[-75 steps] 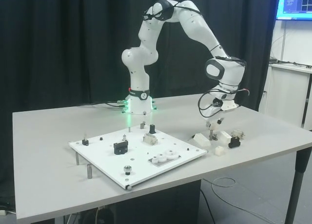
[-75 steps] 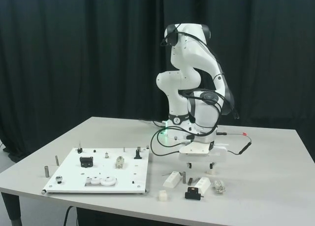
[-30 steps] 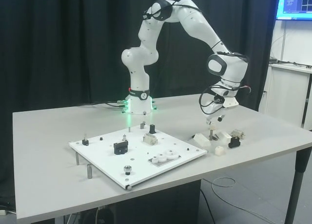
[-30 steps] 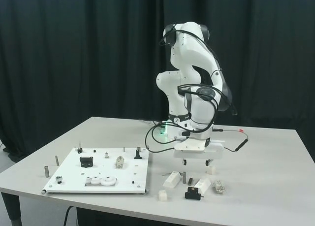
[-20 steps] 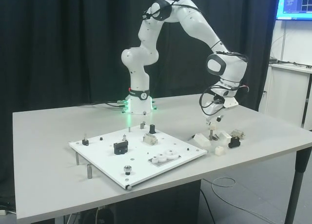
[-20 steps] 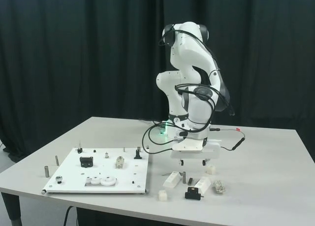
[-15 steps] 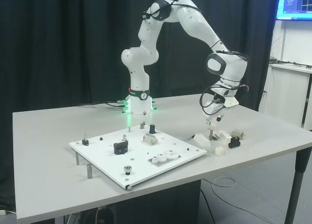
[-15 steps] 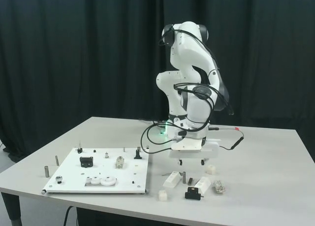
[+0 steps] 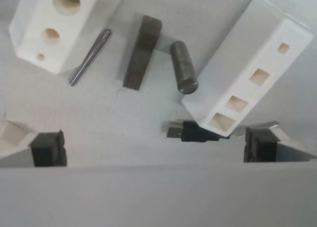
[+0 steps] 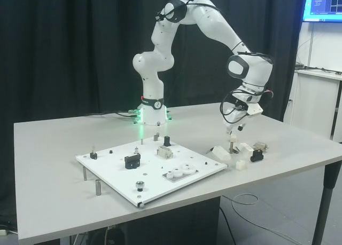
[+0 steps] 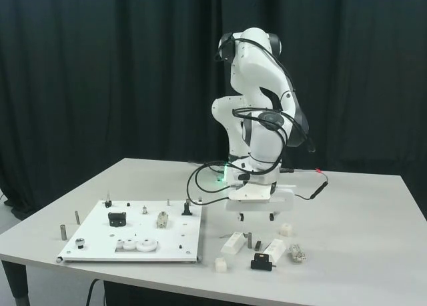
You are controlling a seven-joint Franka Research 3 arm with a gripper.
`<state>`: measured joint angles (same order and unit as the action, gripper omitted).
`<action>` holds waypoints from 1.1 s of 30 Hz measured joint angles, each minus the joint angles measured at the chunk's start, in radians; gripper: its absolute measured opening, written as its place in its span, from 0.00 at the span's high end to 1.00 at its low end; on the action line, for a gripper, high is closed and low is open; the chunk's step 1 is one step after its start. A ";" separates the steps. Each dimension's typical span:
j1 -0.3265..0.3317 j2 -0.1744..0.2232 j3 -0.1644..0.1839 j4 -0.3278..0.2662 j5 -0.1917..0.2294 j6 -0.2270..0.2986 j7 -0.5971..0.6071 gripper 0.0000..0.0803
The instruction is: Remove square peg 4.
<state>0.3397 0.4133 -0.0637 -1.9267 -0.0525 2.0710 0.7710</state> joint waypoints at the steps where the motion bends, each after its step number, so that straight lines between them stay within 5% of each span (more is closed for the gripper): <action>1: -0.001 0.000 0.000 0.001 0.000 -0.001 0.000 0.00; 8: -0.007 0.000 -0.006 0.014 -0.017 -0.028 0.000 0.00; 17: -0.027 -0.006 -0.023 0.033 -0.078 -0.125 -0.019 0.00; 33: -0.174 -0.041 -0.022 -0.004 -0.139 -0.259 -0.150 0.00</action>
<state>0.1661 0.3723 -0.0860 -1.9305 -0.1917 1.8122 0.6207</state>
